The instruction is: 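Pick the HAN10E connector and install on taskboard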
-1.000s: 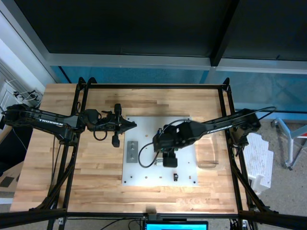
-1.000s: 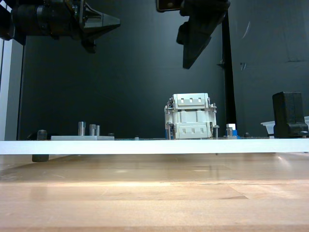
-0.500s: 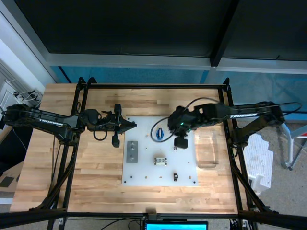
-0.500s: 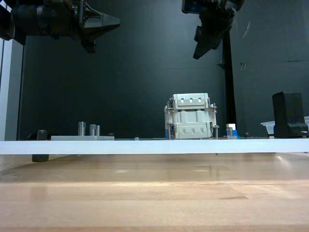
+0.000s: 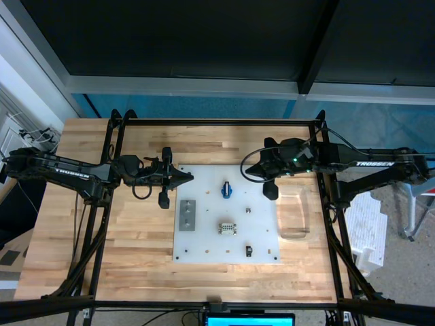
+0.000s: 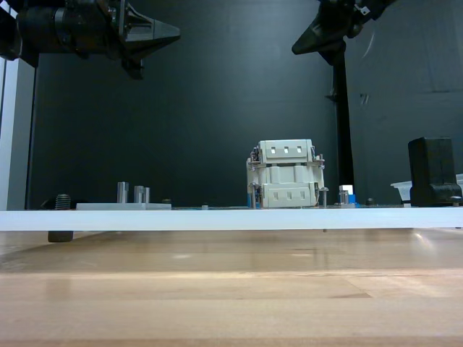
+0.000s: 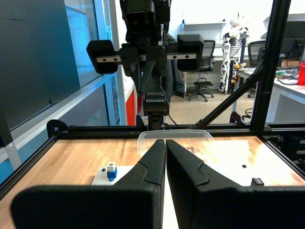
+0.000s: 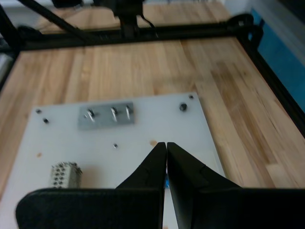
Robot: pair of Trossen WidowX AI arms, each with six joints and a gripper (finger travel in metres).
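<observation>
Both matte-black arms point(image 5: 61, 171) carry white TROSSEN lettering point(image 5: 370, 163) and looped black cables point(image 5: 253, 168). The left gripper point(image 5: 189, 177), over the pale wooden counter's point(image 5: 136, 265) left half, and the right gripper point(image 5: 270, 193), over its right half, end in black wedge-shaped fingers point(image 7: 147, 167) pressed together. A small green light point(image 5: 293, 160) glows on the right arm.

- On my feed the HAN10E connector point(image 5: 228, 229) is beige-grey with rows of dark pin holes.
- The taskboard point(image 5: 204, 248) is plain white, with a blue part point(image 5: 226, 189) and a grey block point(image 5: 186, 215).
- The surface point(image 5: 129, 251) is pale wood in striped planks.
- The left gripper point(image 5: 185, 176) and right gripper point(image 5: 270, 191) are both black.
</observation>
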